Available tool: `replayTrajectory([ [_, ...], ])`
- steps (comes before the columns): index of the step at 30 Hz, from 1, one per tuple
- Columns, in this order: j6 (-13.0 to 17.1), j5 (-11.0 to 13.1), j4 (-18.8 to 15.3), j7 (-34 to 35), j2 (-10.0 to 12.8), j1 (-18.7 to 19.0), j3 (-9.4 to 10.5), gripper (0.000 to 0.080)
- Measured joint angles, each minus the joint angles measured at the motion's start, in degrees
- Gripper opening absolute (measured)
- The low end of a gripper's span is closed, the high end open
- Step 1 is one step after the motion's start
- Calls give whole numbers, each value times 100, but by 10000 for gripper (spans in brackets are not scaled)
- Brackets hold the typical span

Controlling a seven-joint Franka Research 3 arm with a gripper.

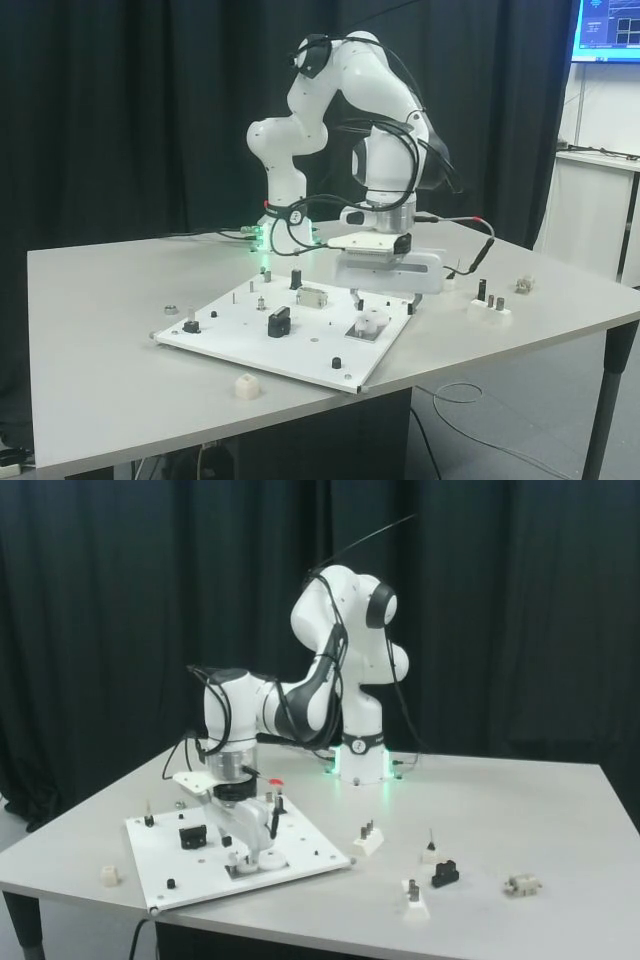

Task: Insert small gear.

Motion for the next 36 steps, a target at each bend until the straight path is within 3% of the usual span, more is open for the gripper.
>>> replayTrajectory([
  [36,141,-3,-50,33,234,41,17,800],
])
